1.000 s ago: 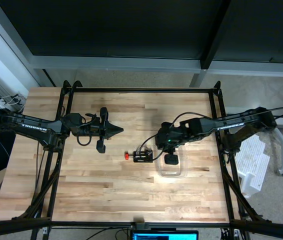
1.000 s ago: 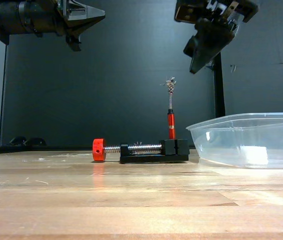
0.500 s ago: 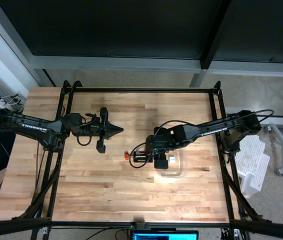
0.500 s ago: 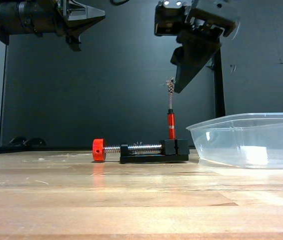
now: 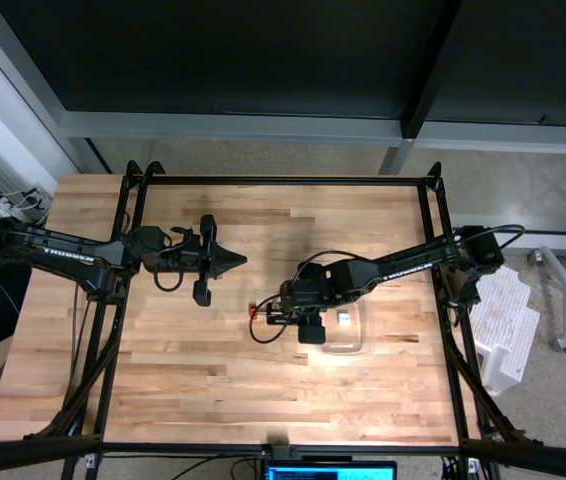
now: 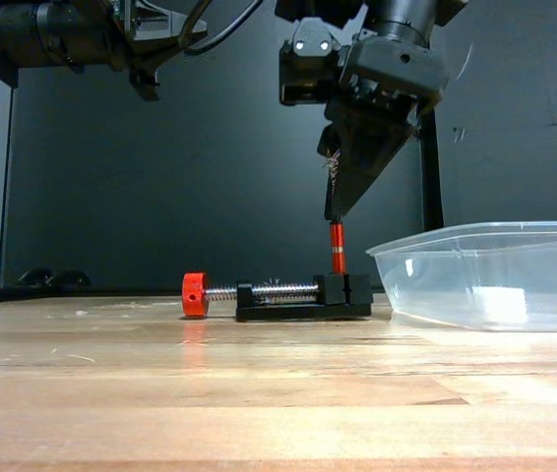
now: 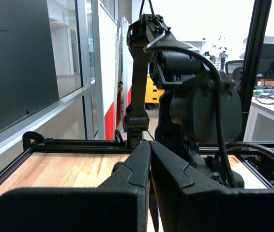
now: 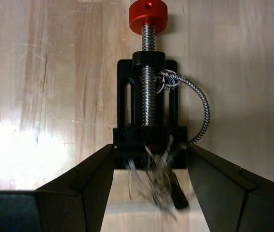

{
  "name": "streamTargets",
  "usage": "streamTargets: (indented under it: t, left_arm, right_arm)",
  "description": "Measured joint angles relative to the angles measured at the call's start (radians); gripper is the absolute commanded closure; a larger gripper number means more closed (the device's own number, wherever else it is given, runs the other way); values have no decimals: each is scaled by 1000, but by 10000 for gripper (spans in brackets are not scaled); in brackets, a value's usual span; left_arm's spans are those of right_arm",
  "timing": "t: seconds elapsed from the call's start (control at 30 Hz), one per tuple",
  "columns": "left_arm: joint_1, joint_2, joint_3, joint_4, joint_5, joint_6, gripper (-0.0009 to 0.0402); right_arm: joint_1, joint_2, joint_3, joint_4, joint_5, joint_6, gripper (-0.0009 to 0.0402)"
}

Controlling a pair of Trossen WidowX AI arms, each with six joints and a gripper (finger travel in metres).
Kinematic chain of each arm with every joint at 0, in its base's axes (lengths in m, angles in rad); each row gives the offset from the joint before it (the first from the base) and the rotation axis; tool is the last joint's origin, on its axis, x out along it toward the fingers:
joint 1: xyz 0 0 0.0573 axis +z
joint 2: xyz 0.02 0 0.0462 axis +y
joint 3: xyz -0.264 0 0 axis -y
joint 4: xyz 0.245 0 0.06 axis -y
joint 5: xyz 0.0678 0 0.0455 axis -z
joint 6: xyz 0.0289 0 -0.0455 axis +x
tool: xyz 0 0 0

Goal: Remove the RCA connector from the receptacle and place in the container

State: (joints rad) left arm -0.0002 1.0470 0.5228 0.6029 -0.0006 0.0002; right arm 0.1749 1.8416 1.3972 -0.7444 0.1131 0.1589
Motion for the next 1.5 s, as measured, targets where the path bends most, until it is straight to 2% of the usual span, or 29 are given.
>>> streamTargets:
  t: [0.43, 1.2, 1.5]
  left_arm:
    - [0, 0, 0, 0, 0, 0, 393]
    - [0, 0, 0, 0, 0, 0, 393]
    - [0, 0, 0, 0, 0, 0, 393]
  right_arm:
    - [0, 21, -40, 35, 0, -2, 199]
    - [-5, 21, -40, 53, 14, -11, 363]
    - [-5, 21, -40, 53, 25, -15, 393]
